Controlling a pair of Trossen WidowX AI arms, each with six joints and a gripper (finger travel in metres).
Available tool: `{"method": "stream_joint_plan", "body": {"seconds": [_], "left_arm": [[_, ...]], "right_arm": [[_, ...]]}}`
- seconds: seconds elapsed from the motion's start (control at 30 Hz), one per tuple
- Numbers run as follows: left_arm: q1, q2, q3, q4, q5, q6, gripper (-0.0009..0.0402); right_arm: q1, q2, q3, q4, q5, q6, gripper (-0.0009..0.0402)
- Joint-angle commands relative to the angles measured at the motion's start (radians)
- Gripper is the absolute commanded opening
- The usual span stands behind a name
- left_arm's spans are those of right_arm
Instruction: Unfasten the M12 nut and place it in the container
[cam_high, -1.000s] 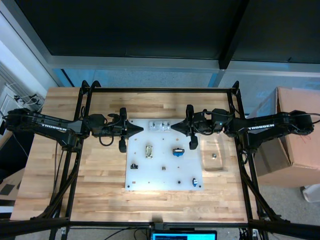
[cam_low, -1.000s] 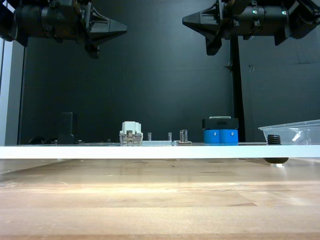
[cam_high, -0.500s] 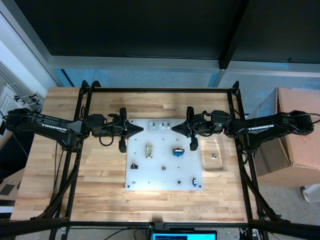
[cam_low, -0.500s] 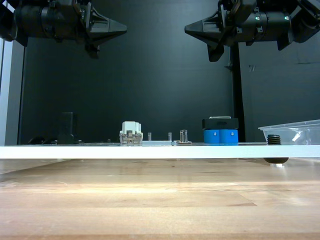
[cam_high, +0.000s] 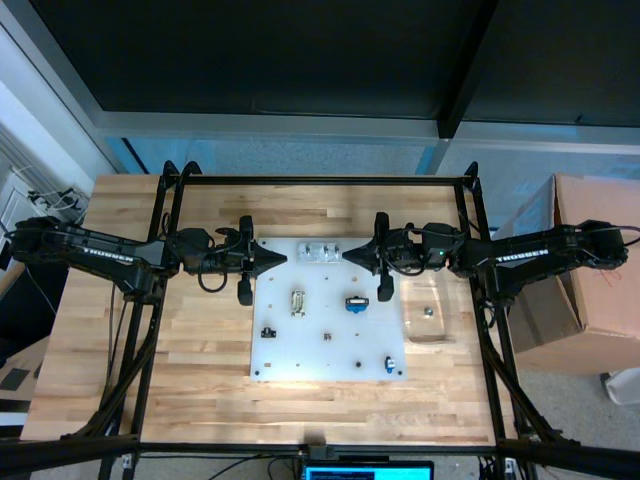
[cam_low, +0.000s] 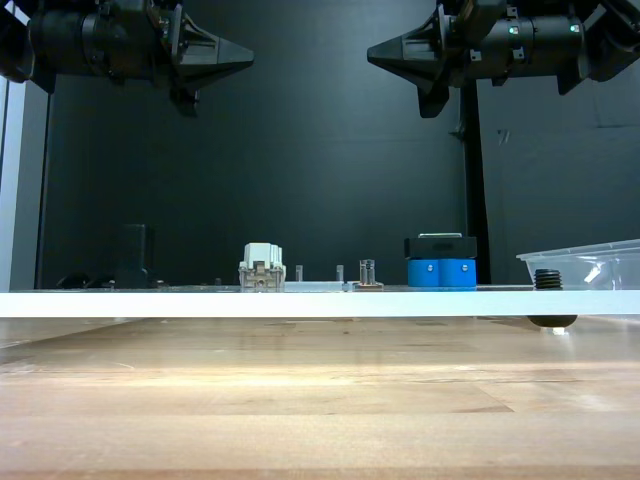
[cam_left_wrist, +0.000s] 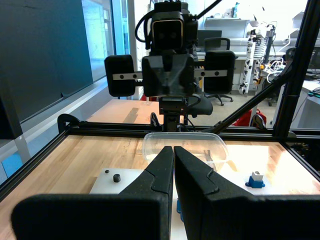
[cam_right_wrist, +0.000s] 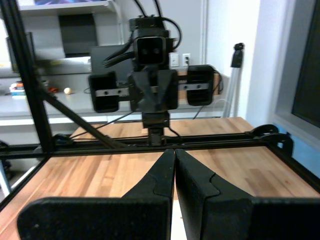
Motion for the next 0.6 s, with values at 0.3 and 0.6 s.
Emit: {"method": "stream_joint_plan", "body": {"seconds": [0.3,0.6], "left_arm": [[0.000,0.000,0.000,0.000,0.000,0.000,0.0000],[0.000,0.000,0.000,0.000,0.000,0.000,0.0000]], "right_arm": [[0.045,0.001,0.002,0.000,0.038,-0.011,0.0000],[0.053,0.001,0.002,0.000,0.039,-0.013,0.0000]]}}
